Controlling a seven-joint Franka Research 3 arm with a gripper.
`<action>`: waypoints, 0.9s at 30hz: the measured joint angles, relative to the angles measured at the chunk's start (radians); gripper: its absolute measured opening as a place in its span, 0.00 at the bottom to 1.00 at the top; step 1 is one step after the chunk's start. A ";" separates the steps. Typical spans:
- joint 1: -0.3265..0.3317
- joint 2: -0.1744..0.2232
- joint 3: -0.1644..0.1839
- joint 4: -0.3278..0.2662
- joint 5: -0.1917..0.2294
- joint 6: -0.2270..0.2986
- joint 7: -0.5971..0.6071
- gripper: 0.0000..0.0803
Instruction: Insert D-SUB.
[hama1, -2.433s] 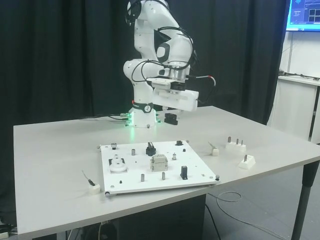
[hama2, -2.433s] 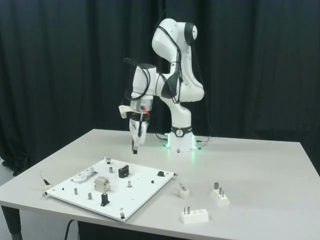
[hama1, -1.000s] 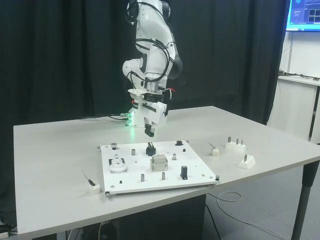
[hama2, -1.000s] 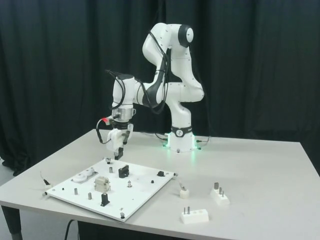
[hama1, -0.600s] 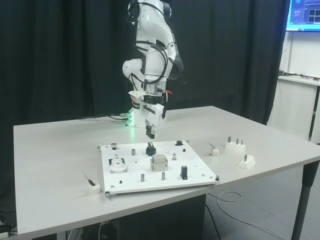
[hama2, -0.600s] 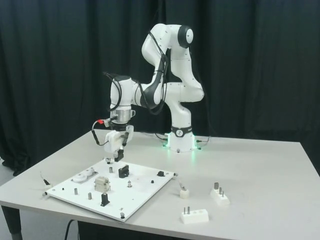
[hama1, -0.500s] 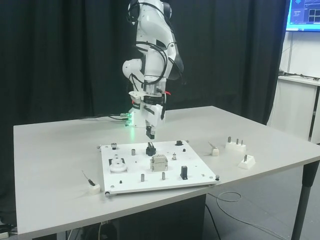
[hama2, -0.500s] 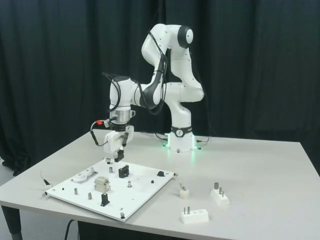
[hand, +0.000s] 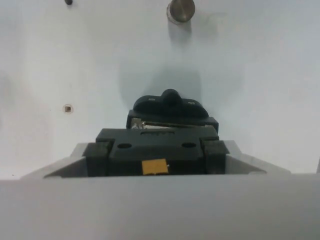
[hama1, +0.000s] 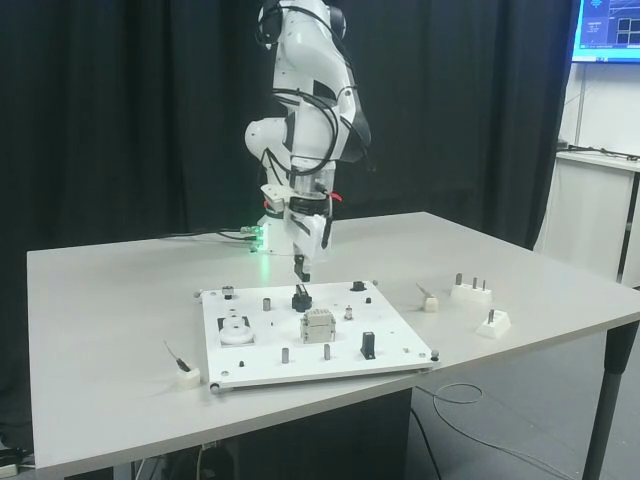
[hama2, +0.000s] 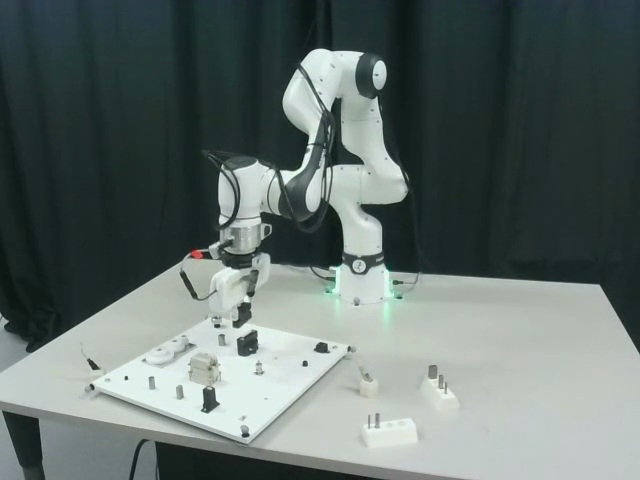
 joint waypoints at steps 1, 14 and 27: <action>0.001 0.002 0.000 0.001 0.000 -0.003 0.000 0.48; 0.010 0.016 0.000 0.003 0.000 -0.007 0.000 0.48; 0.011 0.016 0.000 0.002 0.000 -0.007 0.000 0.48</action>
